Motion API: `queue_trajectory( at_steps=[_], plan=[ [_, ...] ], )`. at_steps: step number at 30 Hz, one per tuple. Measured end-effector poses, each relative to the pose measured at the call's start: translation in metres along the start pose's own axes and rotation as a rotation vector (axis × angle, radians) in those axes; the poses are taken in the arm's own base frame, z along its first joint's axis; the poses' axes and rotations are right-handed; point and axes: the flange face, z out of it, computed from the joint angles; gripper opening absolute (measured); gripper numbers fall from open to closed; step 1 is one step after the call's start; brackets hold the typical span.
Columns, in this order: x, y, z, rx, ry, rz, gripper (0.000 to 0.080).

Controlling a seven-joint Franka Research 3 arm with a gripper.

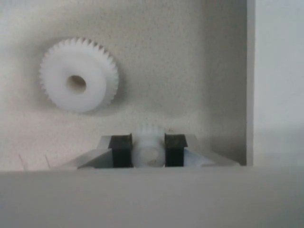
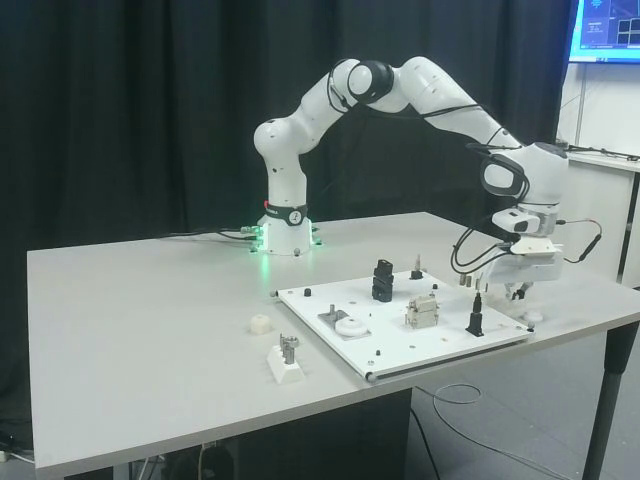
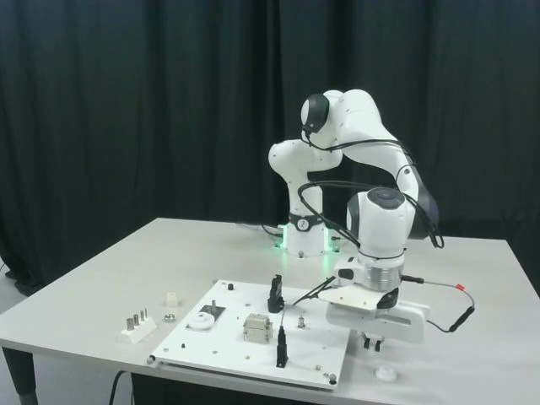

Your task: Insert small gear.

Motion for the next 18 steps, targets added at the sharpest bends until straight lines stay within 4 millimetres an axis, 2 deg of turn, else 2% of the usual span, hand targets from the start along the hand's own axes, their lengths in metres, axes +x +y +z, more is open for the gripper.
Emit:
queue_trajectory(
  at_steps=[9,18],
  plan=[
    [0.003,-0.001,-0.006,0.008,0.006,0.003,0.0139],
    [0.01,0.004,-0.03,-0.001,0.012,0.008,0.0139]
  ],
)
